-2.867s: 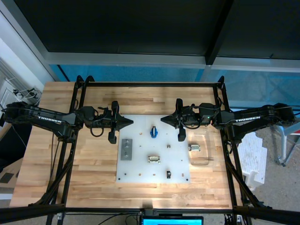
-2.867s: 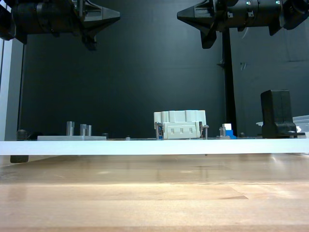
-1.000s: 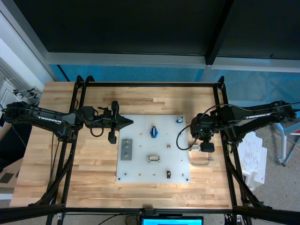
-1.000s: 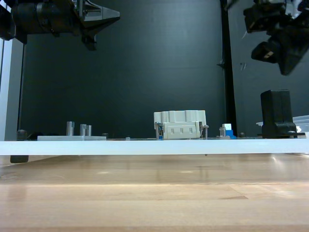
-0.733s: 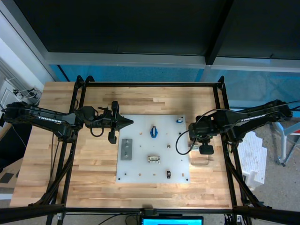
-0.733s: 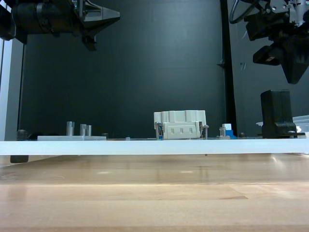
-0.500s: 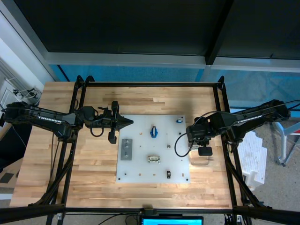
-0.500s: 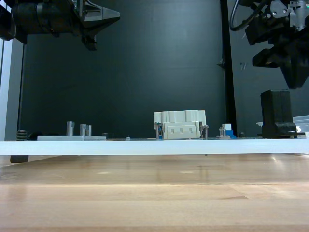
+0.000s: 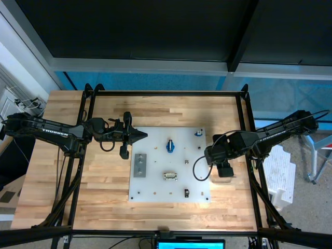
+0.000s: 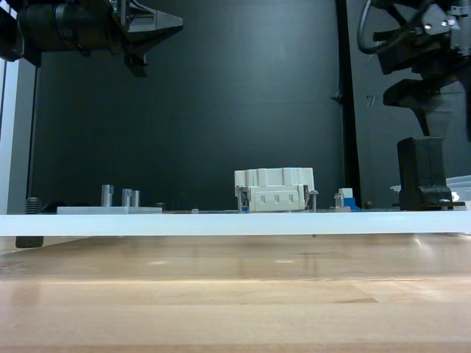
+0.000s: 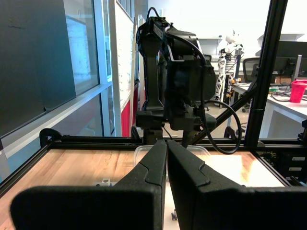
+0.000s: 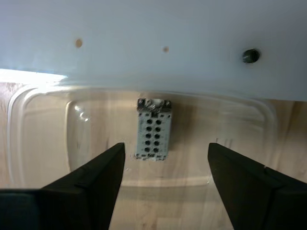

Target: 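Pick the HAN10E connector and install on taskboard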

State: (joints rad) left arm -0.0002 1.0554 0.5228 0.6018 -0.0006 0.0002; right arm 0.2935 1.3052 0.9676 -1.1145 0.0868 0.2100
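While wide apart, right jaws above HAN10E connector, centred; left jaws aloft.

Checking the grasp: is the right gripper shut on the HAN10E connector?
No, the right gripper hangs open above the HAN10E connector in the clear tray; the left gripper is parked shut near the taskboard.

the connector is laid in the tray, just right of the board; the right gripper is held above it, the left gripper over the board's far left corner
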